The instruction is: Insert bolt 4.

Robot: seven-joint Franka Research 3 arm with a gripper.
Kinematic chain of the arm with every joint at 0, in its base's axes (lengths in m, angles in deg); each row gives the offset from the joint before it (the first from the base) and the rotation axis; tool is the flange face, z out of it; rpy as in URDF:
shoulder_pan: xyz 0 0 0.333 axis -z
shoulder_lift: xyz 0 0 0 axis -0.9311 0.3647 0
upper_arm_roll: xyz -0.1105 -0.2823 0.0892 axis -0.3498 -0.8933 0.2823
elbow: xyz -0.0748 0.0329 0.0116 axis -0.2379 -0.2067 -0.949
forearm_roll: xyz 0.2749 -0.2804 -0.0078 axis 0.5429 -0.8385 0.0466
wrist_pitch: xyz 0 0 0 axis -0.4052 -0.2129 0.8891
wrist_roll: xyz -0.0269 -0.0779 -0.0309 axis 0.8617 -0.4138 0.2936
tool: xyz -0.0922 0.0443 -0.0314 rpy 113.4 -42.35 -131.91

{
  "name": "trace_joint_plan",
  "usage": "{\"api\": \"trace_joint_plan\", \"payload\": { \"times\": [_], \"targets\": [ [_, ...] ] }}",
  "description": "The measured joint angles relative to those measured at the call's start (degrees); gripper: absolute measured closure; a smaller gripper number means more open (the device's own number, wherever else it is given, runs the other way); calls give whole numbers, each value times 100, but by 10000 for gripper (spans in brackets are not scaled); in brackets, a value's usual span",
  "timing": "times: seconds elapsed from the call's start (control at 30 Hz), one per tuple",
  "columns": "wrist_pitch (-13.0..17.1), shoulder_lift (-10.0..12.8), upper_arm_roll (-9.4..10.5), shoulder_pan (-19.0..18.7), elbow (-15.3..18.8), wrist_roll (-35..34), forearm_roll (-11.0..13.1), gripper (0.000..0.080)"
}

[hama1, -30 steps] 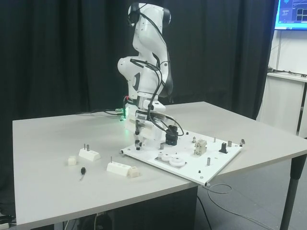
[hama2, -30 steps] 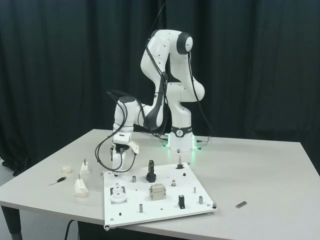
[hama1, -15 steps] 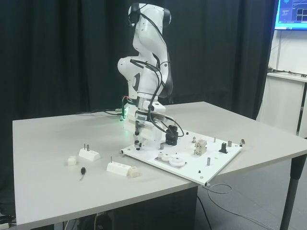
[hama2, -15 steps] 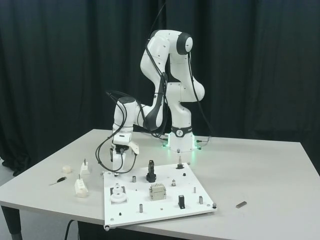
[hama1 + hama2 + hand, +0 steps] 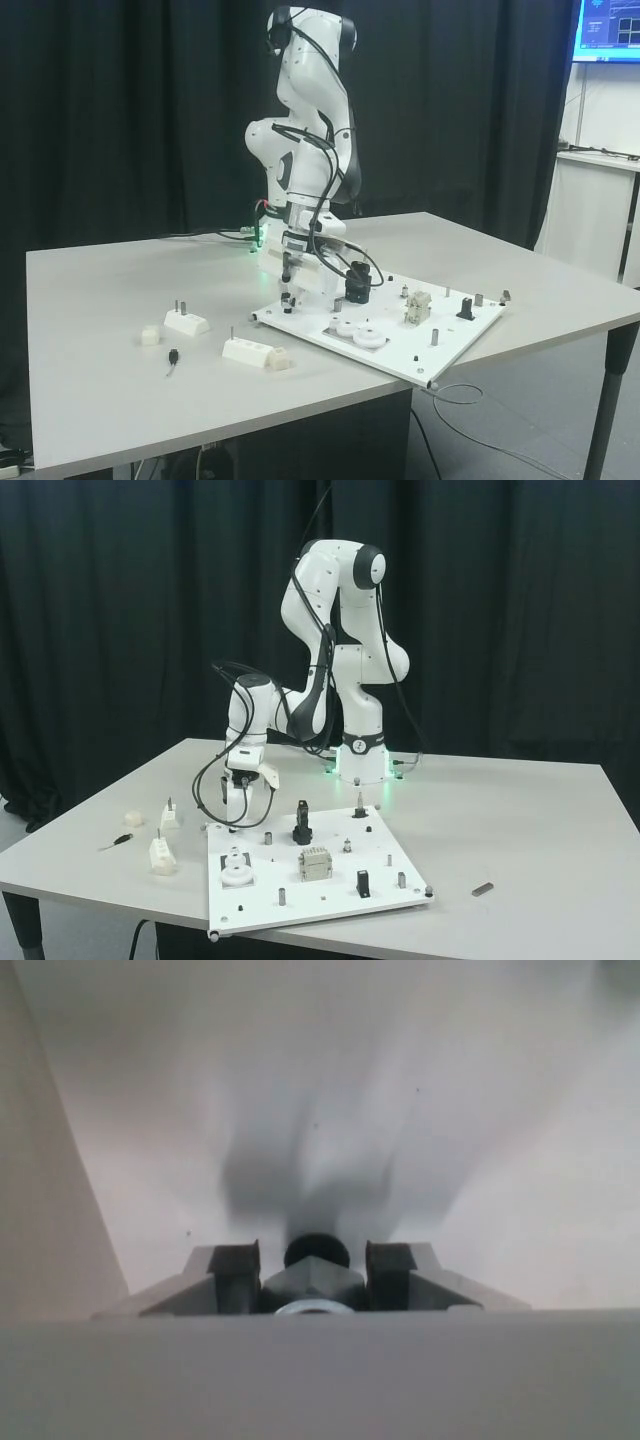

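My gripper (image 5: 287, 297) hangs upright over the corner of the white assembly board (image 5: 395, 352) that lies nearest the arm's base. In the second room view the gripper (image 5: 237, 802) stands at the board's (image 5: 320, 902) far left corner. The wrist view shows the gripper (image 5: 312, 1276) with a dark finger on each side of a grey bolt (image 5: 312, 1286). The bolt fills the gap between the fingers, and its black end points down at the white board surface. The hole under it is hidden.
On the board stand a black part (image 5: 357, 283), white gears (image 5: 357, 333), a connector block (image 5: 417, 306) and several small pegs. Two white holder blocks (image 5: 186, 322) (image 5: 255, 352), a small cube (image 5: 150, 336) and a black tool (image 5: 173, 356) lie on the table beside the board.
The gripper has risen a little over the board's corner. Nothing else on the table has moved.
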Motion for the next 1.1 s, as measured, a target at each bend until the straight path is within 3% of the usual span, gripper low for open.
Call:
{"api": "trace_joint_plan", "payload": {
  "times": [1.1],
  "targets": [
    [68,25,-1,-2,3,-374,13,579]
  ]
}}
